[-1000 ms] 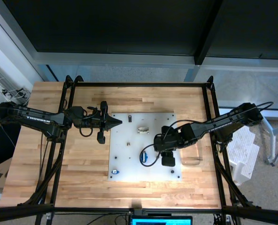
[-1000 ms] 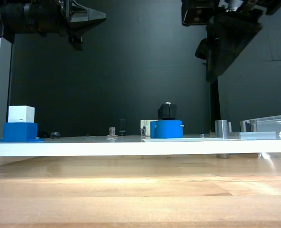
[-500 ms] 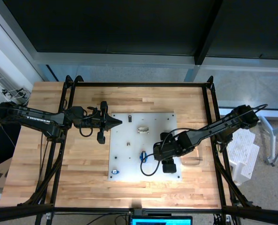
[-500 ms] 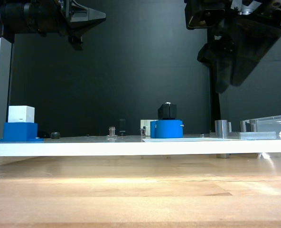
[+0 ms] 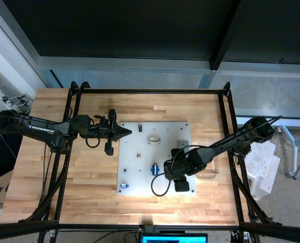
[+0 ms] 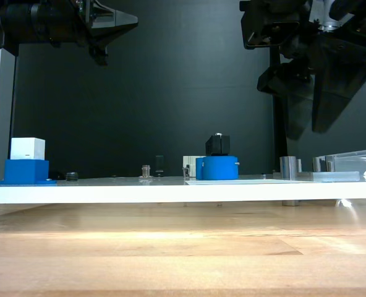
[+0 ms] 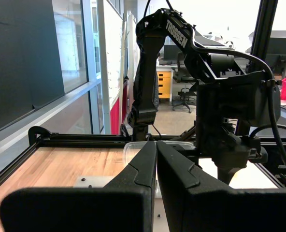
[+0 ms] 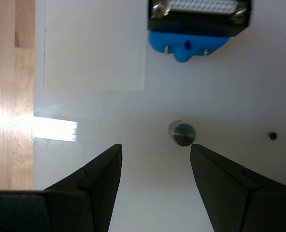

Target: Remove the 16mm cylinder and place in the container

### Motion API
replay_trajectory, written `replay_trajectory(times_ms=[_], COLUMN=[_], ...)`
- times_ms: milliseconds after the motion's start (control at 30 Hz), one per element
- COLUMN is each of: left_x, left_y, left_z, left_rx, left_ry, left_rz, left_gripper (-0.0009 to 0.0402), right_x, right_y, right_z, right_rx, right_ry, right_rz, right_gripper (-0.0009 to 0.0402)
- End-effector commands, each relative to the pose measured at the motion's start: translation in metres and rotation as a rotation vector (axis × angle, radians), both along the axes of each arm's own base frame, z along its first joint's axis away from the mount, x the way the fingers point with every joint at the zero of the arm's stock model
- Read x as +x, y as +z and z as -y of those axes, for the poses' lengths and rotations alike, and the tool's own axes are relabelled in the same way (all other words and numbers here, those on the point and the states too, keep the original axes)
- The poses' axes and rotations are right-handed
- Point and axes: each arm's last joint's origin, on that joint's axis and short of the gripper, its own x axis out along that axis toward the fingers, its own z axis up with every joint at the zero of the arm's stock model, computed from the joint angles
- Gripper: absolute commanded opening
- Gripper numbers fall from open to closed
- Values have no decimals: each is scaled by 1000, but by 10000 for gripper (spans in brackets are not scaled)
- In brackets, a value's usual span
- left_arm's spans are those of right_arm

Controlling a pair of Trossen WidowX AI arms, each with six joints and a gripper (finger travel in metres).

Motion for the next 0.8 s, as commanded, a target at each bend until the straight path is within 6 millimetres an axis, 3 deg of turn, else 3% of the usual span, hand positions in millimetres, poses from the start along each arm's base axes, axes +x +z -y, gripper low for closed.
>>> replay_trajectory(times_ms=[33,800], left_x=[0,0], left_y=[0,0], left_z=[0,0], left_rx=[0,0], left_ry=[0,0], left_rz=[0,0], left_gripper=[0,0], right_x=[1,8], right_y=[-1,-20], right_z=[-1,-9], right_rx=[2,-5], right_ry=[1,14], right_rz=[6,-13], right_gripper=[197,197])
